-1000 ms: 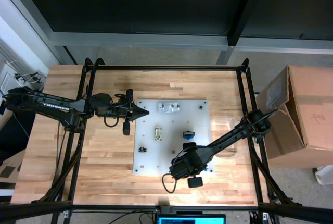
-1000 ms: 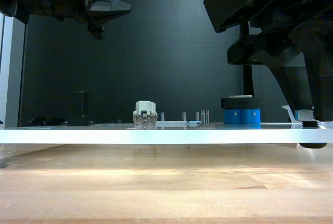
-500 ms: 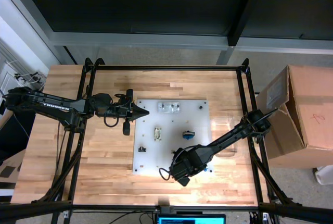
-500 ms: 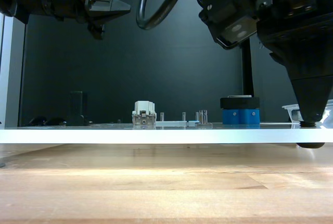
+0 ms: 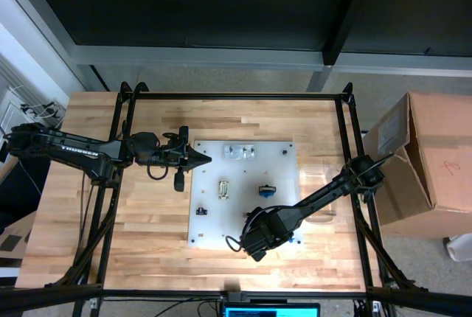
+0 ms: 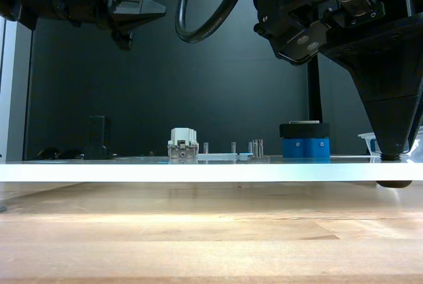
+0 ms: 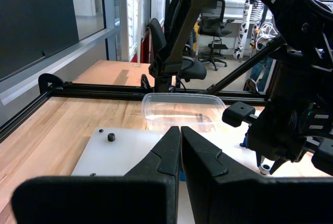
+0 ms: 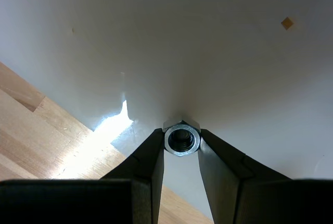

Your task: Pick the M12 nut and place it on its threads and fasten

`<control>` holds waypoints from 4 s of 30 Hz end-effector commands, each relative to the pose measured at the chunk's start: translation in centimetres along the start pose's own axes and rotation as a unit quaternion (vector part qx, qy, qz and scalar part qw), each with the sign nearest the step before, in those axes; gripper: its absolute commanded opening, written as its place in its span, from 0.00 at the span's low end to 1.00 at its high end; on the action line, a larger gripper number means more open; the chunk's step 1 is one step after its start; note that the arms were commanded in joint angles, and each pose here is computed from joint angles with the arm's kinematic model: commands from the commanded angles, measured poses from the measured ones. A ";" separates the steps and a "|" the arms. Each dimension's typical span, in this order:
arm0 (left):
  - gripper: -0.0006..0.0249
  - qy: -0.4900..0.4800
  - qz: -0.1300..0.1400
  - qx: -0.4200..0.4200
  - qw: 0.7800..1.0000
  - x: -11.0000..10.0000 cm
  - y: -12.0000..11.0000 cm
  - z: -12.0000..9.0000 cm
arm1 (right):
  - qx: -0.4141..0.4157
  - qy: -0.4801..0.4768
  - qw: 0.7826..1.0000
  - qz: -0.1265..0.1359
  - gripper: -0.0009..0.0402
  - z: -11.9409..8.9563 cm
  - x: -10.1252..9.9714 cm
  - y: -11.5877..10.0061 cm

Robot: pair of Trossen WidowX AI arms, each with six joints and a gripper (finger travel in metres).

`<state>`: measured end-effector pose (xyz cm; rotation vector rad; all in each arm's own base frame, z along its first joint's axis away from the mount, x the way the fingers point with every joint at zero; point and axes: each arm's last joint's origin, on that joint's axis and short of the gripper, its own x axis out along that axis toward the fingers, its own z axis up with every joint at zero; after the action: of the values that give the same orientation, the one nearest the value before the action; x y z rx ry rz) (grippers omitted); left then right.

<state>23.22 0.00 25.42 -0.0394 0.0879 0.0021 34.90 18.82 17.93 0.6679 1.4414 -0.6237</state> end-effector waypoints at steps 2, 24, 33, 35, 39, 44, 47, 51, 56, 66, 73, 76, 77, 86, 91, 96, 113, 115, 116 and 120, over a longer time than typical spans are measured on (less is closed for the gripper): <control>0.02 0.000 0.000 0.000 1.000 0.0 0.0 0.0 | 0.002 0.000 1.000 -0.004 0.18 0.0 -0.1 -0.1; 0.02 0.000 0.000 0.000 1.000 0.0 0.0 0.0 | -0.018 -0.005 1.000 0.016 0.58 0.1 -2.1 0.3; 0.02 0.000 0.000 0.000 1.000 0.0 0.0 0.0 | -0.308 -0.010 0.951 0.007 0.52 -0.2 -4.3 -0.9; 0.02 0.000 0.000 0.000 1.000 0.0 0.0 0.0 | -0.339 -0.009 0.941 0.002 0.46 -0.2 -4.3 -1.1; 0.02 0.000 0.000 0.000 1.000 0.0 0.0 0.0 | -0.384 -0.006 0.923 -0.002 0.27 -0.1 -3.9 -1.3; 0.02 0.000 0.000 0.000 1.000 0.0 0.0 0.0 | -0.396 -0.002 0.918 -0.008 0.02 -0.2 -3.3 -1.6; 0.02 0.000 0.000 0.000 1.000 0.0 0.0 0.0 | -0.396 -0.009 0.918 -0.007 0.06 -0.1 -2.8 -1.6; 0.03 0.000 0.000 0.000 1.000 0.0 0.0 0.0 | -0.396 -0.014 0.918 -0.005 0.02 -0.1 -2.1 -1.6; 0.02 0.000 0.000 0.000 1.000 0.0 0.0 0.0 | -0.395 -0.015 0.918 -0.004 0.02 -0.2 -1.5 -1.8; 0.02 0.000 0.000 0.000 1.000 0.0 0.0 0.0 | -0.396 -0.017 0.918 -0.001 0.02 -0.2 -1.1 -1.8; 0.02 0.000 0.000 0.000 1.000 0.0 0.0 0.0 | -0.444 0.074 0.888 0.095 0.02 -0.9 -1.2 -1.3; 0.02 0.000 0.000 0.000 1.000 0.0 0.0 0.0 | -0.448 0.064 0.888 0.078 0.02 -0.8 -1.2 -1.5; 0.02 0.000 0.000 0.000 1.000 0.0 0.0 0.0 | -0.445 0.053 0.892 0.065 0.02 -0.7 -1.2 -1.6; 0.02 0.000 0.000 0.000 1.000 0.0 0.0 0.0 | -0.405 -0.026 0.914 -0.017 0.02 -0.1 -1.2 -2.0; 0.02 0.000 0.000 0.000 1.000 0.0 0.0 0.0 | -0.405 -0.034 0.914 -0.006 0.02 -0.1 -0.8 -1.8; 0.02 0.000 0.000 0.000 1.000 0.0 0.0 0.0 | -0.421 0.031 0.905 0.051 0.02 -0.7 -0.5 -1.7; 0.02 0.000 0.000 0.000 1.000 0.0 0.0 0.0 | -0.401 -0.046 0.915 -0.021 0.02 -0.1 -0.7 -2.1; 0.02 0.000 0.000 0.000 1.000 0.0 0.0 0.0 | -0.400 -0.047 0.915 -0.019 0.02 -0.1 -0.5 -2.0; 0.02 0.000 0.000 0.000 1.000 0.0 0.0 0.0 | -0.403 -0.044 0.914 -0.015 0.02 -0.2 -0.5 -1.9; 0.02 0.000 0.000 0.000 1.000 0.0 0.0 0.0 | -0.411 0.002 0.911 0.027 0.02 -0.5 -0.4 -1.8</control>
<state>23.22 0.00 25.42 -0.0394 0.0879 0.0021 33.30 17.87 18.35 0.0095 1.4845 0.0143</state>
